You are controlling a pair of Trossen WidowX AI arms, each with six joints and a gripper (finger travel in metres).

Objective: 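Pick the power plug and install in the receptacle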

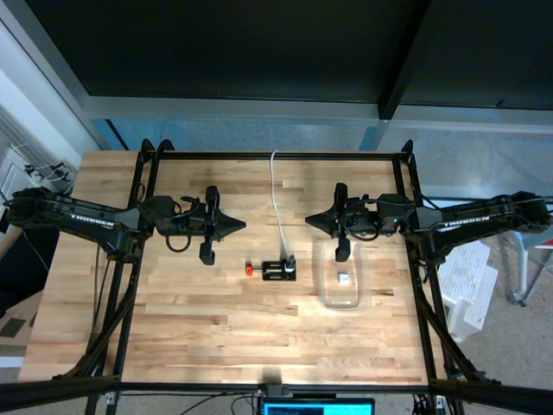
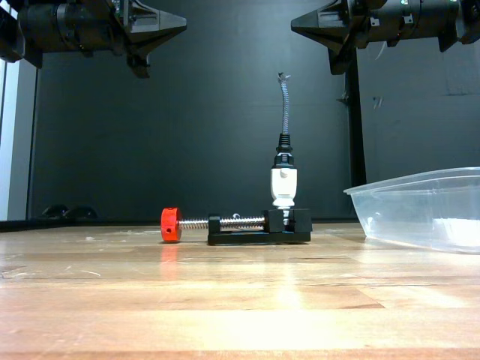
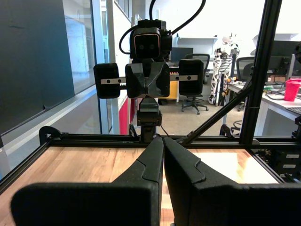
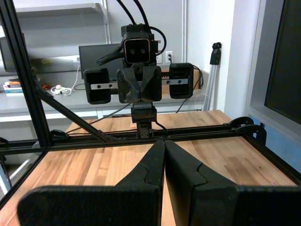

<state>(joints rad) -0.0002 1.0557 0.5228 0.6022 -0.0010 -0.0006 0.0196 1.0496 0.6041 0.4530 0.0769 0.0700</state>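
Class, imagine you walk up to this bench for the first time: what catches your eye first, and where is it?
The red-knobbed vise at mid-table grabs the eye, holding the white receptacle upright. High above the table, the left tool and right tool hang shut, tips facing each other across a gap. A clear tray sits on the table to the vise's right.

Between left claw (image 1: 244,226) and right claw (image 1: 308,221), seemingly nearer, vise (image 1: 275,271) holds receptacle (image 1: 291,260); tray (image 1: 331,298) to its right.
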